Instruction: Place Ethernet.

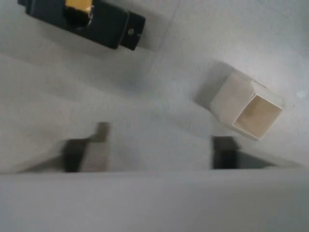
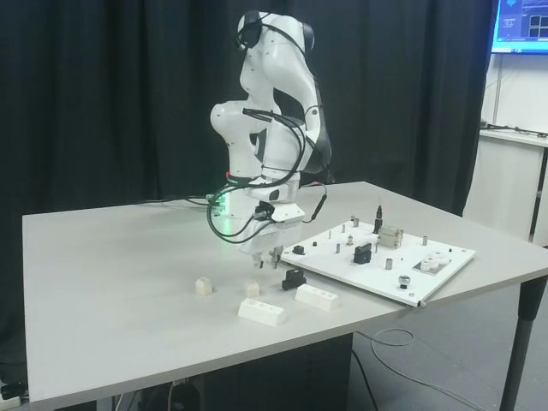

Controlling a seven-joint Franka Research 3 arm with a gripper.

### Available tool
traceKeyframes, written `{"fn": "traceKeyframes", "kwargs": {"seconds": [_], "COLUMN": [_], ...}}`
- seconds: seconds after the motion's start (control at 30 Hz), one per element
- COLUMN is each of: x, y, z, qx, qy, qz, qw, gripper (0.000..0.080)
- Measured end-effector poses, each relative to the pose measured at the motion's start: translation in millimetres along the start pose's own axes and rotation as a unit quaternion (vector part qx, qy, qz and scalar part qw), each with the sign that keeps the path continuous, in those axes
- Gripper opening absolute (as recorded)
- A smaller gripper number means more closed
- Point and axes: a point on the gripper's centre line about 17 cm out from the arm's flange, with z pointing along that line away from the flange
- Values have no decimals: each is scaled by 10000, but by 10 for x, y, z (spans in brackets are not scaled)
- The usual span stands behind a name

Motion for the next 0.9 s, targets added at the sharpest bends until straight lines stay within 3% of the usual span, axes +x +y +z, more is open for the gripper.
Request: {"fn": "traceKeyframes", "kwargs": {"seconds": [0.03, 0.2, 0.23, 0.9], "x": [0, -1, 1, 6], "y": [5, 31, 39, 163], "z": [1, -3, -5, -68], "qx": [4, 30, 34, 89], "qy": [-7, -45, -50, -93], "qz": [2, 15, 18, 45], "qw": [10000, 10000, 10000, 9999], "gripper": [623, 623, 760, 800]}}
